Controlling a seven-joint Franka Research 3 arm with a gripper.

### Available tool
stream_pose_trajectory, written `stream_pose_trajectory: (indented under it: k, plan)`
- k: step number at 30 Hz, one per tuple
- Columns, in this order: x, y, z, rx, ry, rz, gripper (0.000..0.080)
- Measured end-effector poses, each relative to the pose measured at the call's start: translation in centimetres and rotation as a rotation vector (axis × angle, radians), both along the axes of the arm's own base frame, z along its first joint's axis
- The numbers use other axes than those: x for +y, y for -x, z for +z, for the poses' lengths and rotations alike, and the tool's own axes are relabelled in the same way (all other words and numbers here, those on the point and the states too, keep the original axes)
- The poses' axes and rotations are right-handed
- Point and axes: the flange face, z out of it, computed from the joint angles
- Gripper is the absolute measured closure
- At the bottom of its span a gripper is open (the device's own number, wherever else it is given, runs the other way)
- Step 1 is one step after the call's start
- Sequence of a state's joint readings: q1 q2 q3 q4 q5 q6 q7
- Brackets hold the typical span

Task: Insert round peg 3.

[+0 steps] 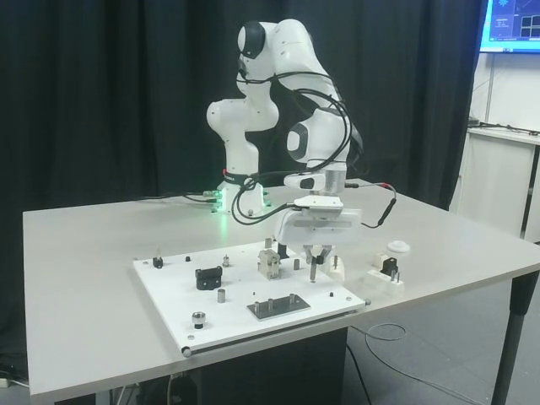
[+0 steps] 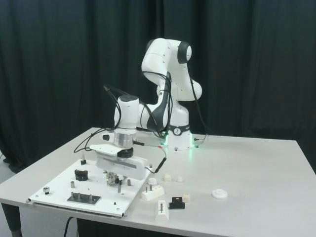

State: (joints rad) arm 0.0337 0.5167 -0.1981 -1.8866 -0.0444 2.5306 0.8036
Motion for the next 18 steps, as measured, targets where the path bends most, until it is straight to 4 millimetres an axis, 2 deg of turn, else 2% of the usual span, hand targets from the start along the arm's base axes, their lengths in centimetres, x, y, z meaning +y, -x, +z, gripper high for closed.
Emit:
stream_pose_trajectory:
  k: [18]
  plan:
    - [-0.01, 0.2, -0.33, 0.015, -0.027, -0.028, 0.0696]
